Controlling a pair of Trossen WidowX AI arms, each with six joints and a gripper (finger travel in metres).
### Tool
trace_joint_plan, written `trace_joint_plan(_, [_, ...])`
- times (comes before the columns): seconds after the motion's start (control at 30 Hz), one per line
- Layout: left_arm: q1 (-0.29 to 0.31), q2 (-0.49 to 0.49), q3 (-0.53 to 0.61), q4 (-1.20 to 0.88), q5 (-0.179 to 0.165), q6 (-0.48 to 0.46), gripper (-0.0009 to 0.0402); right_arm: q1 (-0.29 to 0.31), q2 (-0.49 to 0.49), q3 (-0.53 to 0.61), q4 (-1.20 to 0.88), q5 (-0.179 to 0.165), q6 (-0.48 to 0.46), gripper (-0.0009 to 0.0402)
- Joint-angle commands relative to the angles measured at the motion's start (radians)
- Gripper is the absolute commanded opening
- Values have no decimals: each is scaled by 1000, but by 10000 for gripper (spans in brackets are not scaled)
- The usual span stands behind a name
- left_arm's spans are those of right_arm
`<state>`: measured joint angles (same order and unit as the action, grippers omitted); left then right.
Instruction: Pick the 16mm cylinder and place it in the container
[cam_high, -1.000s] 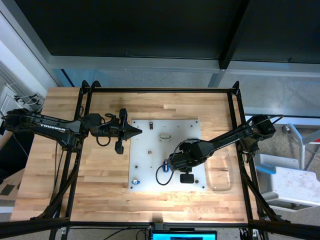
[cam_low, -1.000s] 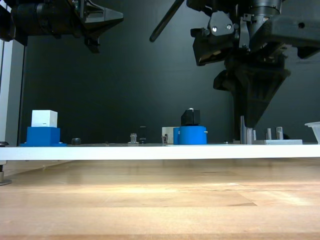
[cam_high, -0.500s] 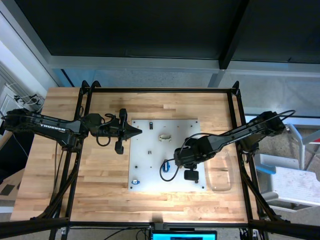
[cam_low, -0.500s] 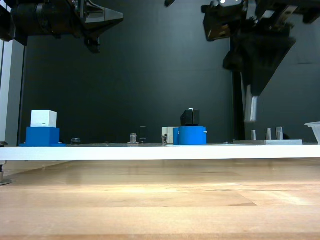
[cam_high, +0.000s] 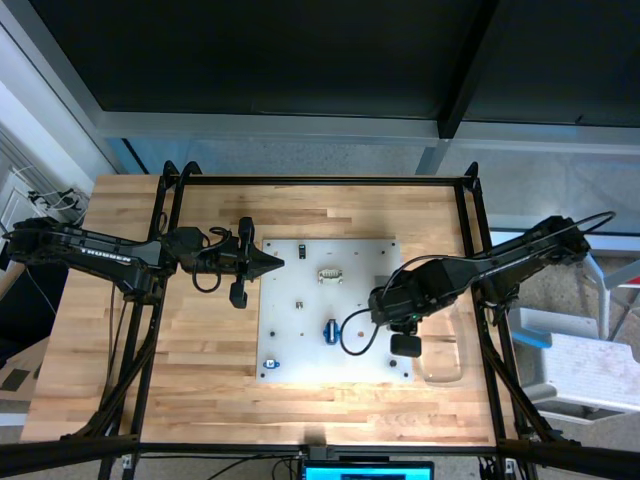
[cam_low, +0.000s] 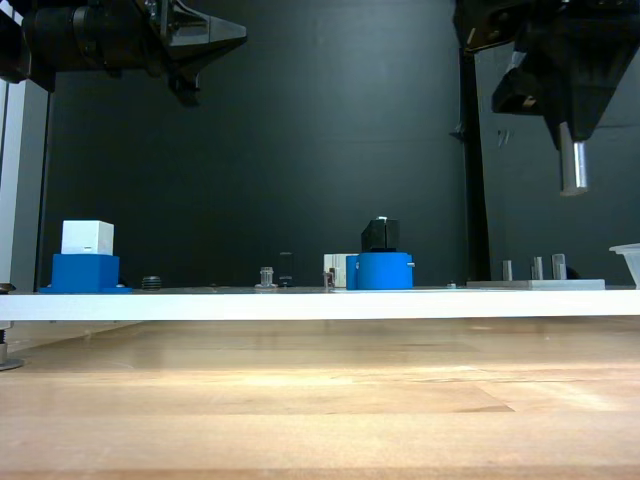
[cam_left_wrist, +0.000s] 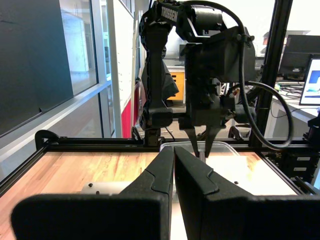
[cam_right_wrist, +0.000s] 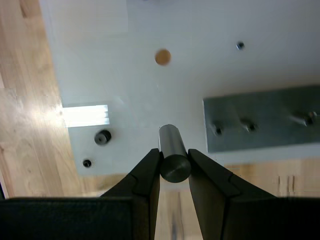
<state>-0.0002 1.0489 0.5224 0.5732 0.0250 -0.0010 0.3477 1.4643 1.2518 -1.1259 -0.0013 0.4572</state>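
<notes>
The pale-grey metal cylinder (cam_low: 571, 168) is clamped aloft by the right gripper (cam_low: 571, 140) for carriage to the clear plastic tray (cam_high: 445, 362) at three o'clock, the left gripper (cam_high: 272, 263) being parked closed at nine.

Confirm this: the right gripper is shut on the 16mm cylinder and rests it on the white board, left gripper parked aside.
No. The right gripper is shut on the 16mm cylinder, but the low view shows it hanging well above the white board, not resting on it. The left gripper is parked at the board's left edge.
</notes>
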Motion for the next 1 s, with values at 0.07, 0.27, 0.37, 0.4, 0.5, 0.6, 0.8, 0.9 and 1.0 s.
trace_joint_plan(0.07, [0,0,0,0,0,0,0,31,-46,-43,5,0,39,27])
trace_joint_plan(0.27, [0,0,0,0,0,0,0,84,-105,-113,11,0,116,27])
trace_joint_plan(0.37, [0,0,0,0,0,0,0,108,-135,-147,13,0,162,27])
trace_joint_plan(0.4, [0,0,0,0,0,0,0,115,-145,-157,14,0,175,27])
trace_joint_plan(0.5, [0,0,0,0,0,0,0,137,-175,-190,26,-1,229,27])
trace_joint_plan(0.6, [0,0,0,0,0,0,0,161,-198,-215,28,-2,279,27])
trace_joint_plan(0.8, [0,0,0,0,0,0,0,195,-237,-251,45,-21,343,27])
trace_joint_plan(0.9, [0,0,0,0,0,0,0,206,-260,-284,52,-62,378,27])
trace_joint_plan(1.0, [0,0,0,0,0,0,0,218,-271,-312,70,-83,397,27])
